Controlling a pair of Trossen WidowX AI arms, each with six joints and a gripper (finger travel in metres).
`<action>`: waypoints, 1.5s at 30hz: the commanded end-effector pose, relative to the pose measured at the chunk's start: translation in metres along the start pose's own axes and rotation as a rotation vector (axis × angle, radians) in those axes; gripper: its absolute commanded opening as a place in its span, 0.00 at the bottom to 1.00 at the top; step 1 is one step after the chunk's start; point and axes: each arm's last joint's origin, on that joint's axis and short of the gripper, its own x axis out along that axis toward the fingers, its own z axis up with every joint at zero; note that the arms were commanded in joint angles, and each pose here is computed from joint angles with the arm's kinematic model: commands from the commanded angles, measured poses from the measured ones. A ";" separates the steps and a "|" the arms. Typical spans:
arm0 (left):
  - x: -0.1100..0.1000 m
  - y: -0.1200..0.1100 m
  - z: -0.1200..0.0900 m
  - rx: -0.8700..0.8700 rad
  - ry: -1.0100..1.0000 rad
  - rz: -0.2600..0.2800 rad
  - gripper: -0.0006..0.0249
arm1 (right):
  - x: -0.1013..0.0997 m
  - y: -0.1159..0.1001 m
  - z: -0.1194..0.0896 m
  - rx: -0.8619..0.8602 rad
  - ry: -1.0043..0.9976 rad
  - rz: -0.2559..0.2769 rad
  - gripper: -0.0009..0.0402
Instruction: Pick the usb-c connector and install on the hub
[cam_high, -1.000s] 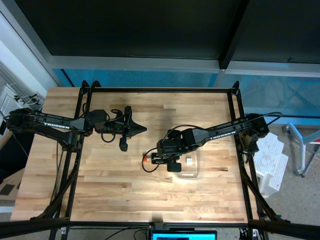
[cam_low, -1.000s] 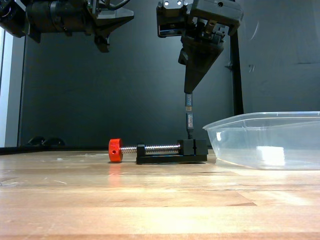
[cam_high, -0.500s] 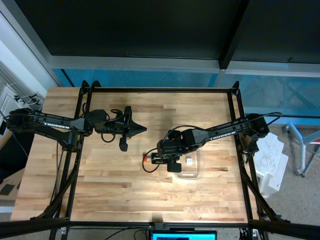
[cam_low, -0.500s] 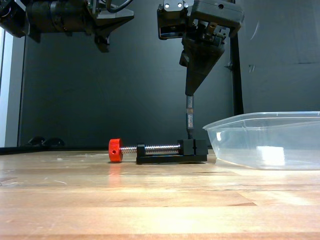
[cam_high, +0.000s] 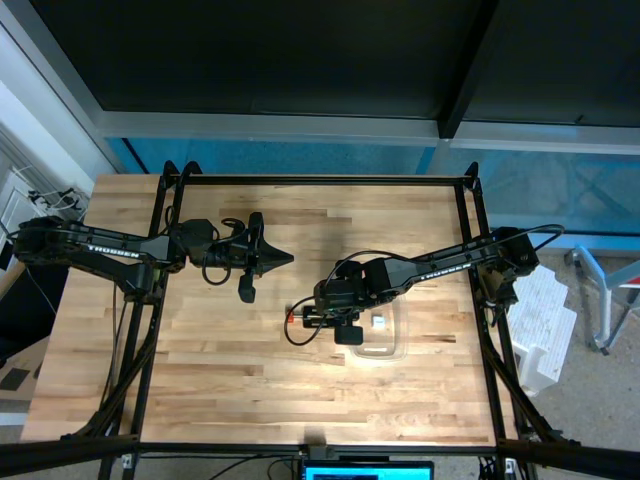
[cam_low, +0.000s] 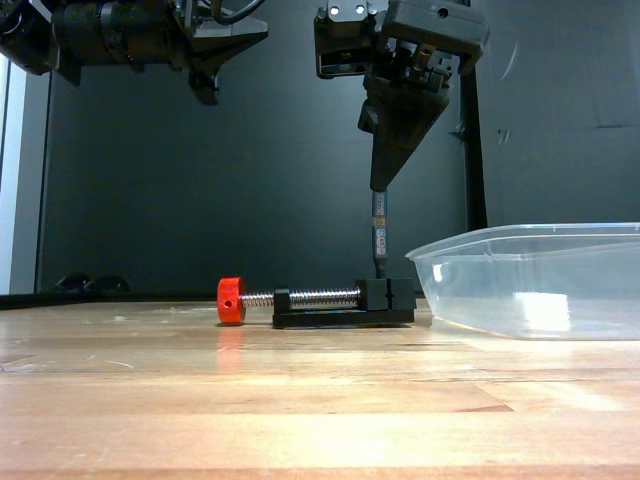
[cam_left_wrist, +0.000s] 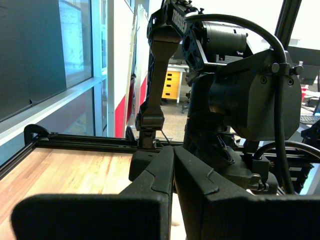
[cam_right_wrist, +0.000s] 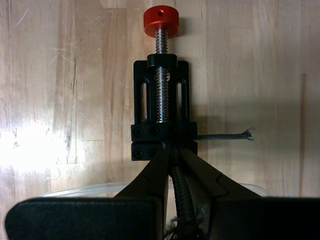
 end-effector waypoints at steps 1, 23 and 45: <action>0.000 0.000 0.000 0.000 -0.001 0.000 0.02 | 0.000 0.000 0.000 -0.003 0.000 0.000 0.02; 0.000 0.000 0.000 0.000 -0.001 0.000 0.02 | 0.000 0.000 0.000 -0.021 0.000 -0.001 0.02; 0.000 0.000 0.000 0.000 -0.001 0.000 0.02 | 0.004 0.000 -0.001 -0.016 -0.004 0.000 0.02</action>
